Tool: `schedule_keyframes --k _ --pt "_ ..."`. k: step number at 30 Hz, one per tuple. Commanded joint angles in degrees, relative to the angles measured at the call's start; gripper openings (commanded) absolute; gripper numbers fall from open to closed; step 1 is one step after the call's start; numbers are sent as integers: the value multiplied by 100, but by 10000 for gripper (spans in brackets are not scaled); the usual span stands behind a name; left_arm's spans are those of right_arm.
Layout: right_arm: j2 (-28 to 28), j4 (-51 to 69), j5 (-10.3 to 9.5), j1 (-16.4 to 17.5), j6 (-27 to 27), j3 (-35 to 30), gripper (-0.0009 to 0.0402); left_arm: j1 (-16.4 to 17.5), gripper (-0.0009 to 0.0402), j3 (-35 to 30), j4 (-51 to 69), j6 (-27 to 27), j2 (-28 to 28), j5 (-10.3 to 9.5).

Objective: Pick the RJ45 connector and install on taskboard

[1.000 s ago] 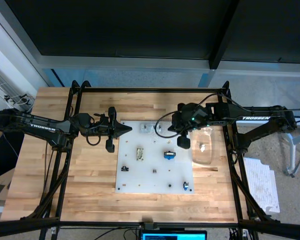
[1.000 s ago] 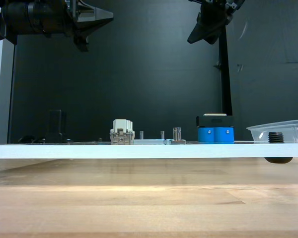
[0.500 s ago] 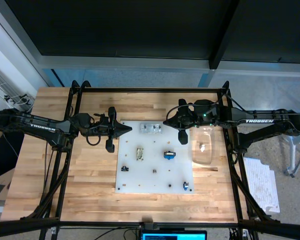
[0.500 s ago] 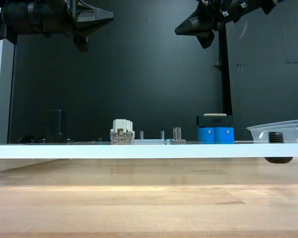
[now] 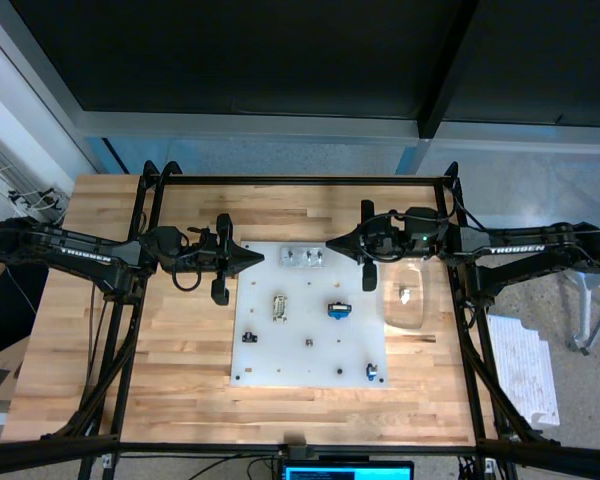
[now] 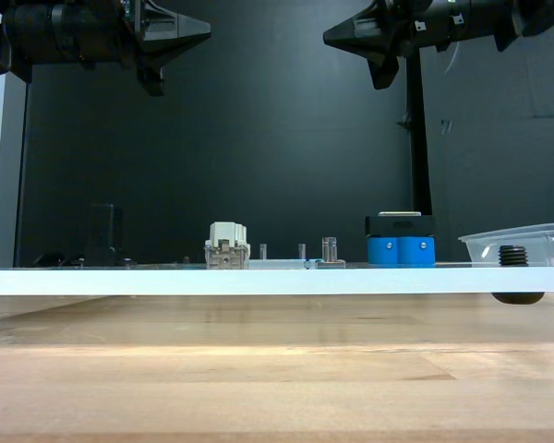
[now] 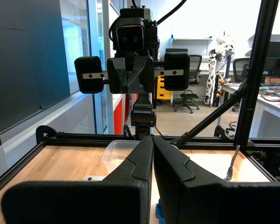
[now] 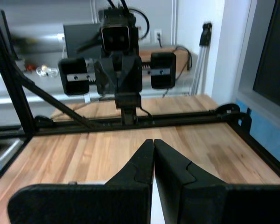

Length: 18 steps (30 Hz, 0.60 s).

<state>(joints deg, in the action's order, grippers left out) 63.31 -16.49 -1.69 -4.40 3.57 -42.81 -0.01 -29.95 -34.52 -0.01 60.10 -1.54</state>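
The right gripper point(image 5: 331, 243) hangs level above the white board's point(image 5: 280, 365) far right edge, pointing left, high in the low view point(image 6: 329, 38). Its fingers point(image 8: 142, 161) are pressed together with nothing between them. The left gripper point(image 5: 259, 258) is held level over the board's far left edge, shut and empty point(image 7: 152, 144). In the clear tray point(image 5: 416, 318) I see only the pale block point(image 5: 405, 295), with nothing darker on it and no cable. The blue jack point(image 5: 372, 374) at the near right corner carries a small grey piece. I cannot tell whether that is the connector.
The board also holds a beige socket point(image 5: 278, 307), a blue part point(image 5: 337, 310), a metal block point(image 5: 302, 258) at the back and small studs. Black frame rails point(image 5: 295, 181) surround the wooden table point(image 5: 180, 360). A black bolt point(image 6: 511, 256) shows by the tray.
The right arm has swung its gripper up from pointing down over the board's back right to level, pointing left, and drawn back to the right. The left arm has not moved.
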Motion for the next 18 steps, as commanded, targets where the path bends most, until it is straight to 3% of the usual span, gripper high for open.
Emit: schedule_keyframes --k 1,18 --pt "0 -258 13 4 48 136 0 2 0 0 0 0 0 0" --pt "0 -793 11 155 68 391 0 2 0 0 0 2 0 0"
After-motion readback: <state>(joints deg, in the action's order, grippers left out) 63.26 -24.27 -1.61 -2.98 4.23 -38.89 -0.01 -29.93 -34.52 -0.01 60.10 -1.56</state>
